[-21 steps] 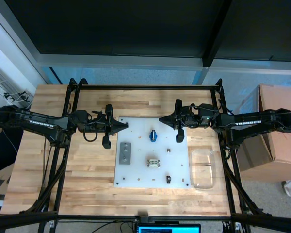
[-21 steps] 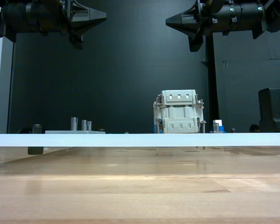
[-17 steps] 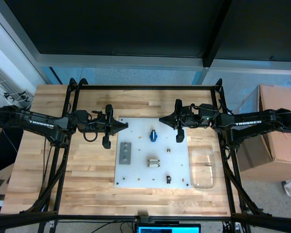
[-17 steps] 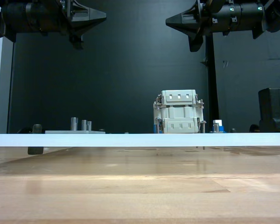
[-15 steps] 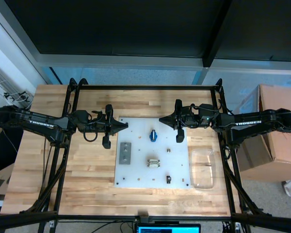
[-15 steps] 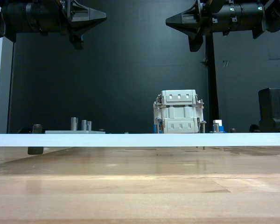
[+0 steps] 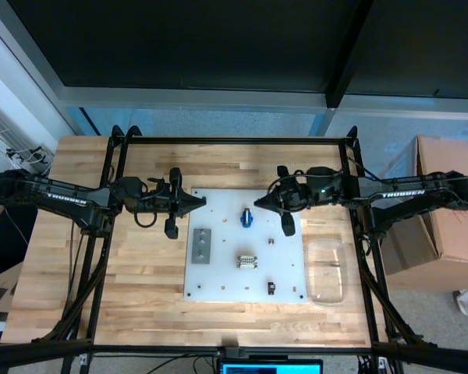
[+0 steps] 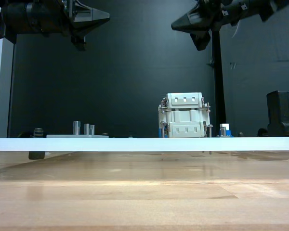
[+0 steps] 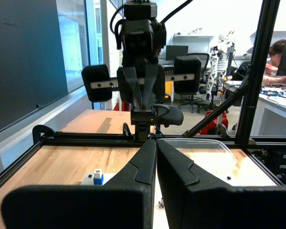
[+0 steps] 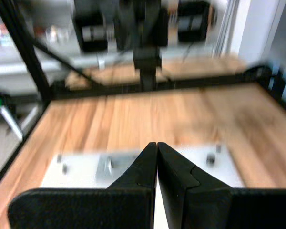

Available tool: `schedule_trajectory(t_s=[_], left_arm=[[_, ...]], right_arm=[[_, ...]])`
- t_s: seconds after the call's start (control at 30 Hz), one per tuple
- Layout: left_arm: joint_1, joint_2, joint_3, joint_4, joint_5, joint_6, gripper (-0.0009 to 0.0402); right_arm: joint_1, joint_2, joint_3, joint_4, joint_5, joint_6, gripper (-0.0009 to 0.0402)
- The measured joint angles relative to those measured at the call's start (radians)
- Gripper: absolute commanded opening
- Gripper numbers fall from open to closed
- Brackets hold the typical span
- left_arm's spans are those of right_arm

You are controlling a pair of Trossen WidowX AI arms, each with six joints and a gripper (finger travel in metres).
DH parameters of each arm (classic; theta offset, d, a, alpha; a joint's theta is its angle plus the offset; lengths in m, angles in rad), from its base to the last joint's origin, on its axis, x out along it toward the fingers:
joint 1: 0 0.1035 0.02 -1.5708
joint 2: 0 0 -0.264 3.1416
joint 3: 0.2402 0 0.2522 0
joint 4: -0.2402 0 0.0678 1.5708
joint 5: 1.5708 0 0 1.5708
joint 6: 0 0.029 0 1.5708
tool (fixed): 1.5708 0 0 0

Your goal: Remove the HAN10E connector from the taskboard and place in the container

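From high up, can see the plug (image 7: 249, 262) sitting in its seat near the middle of the white board (image 7: 218, 273), well apart from both claws. From down low, can see what the high view hides: the plug (image 8: 184, 115) standing straight up, pale grey, a top half on a bottom half, with thin metal clips at its sides. Can find the clear tub (image 7: 326, 270) from high up, lying on the wooden table (image 7: 140, 296) just beside the board's right edge, but not from down low. Can spot it once more from the left claw's own camera (beyond the fingers, on the far side of the board). Can see the left claw (image 7: 201, 201) held high over the board's far left edge, pointing inward, and the right claw (image 7: 257, 204) held high over the far part of the board, just beside a blue part (image 7: 246, 217), pointing back toward the left one. Cannot make out the fingertips well from those two views, but can from the wrist cameras: the left claw's fingers (image 9: 145, 162) pressed together with only a thin line between, the right claw's fingers (image 10: 144, 164) pressed together too, gripping nothing. From high up, also a grey block (image 7: 201, 245) left of the plug and a small black part (image 7: 271, 288) nearer the front; only from down low, little pegs (image 8: 84, 129) standing on that block.
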Motion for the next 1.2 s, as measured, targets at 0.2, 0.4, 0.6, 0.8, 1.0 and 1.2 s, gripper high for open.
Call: schedule_trajectory(t_s=[0.2, 0.4, 0.6, 0.8, 1.0, 1.2], left_arm=[[0.0, 0.0, 0.0, 0.0, 0.0, 0.0, 0.0], [0.0, 0.0, 0.0, 0.0, 0.0, 0.0, 0.0], [0.0, 0.0, 0.0, 0.0, 0.0, 0.0, 0.0], [0.0, 0.0, 0.0, 0.0, 0.0, 0.0, 0.0], [0.0, 0.0, 0.0, 0.0, 0.0, 0.0, 0.0], [0.0, 0.0, 0.0, 0.0, 0.0, 0.0, 0.0]], right_arm=[[0.075, 0.092, 0.179, -0.349, 0.008, 0.004, 0.0], [0.145, 0.213, 0.356, -0.666, 0.055, 0.033, 0.0], [0.205, 0.327, 0.509, -0.835, 0.055, 0.056, 0.0001], [0.242, 0.435, 0.649, -0.977, 0.057, 0.048, 0.0052], [0.25, 0.514, 0.735, -1.076, 0.057, 0.036, 0.0145], [0.255, 0.557, 0.758, -1.09, 0.056, 0.04, 0.0232]])
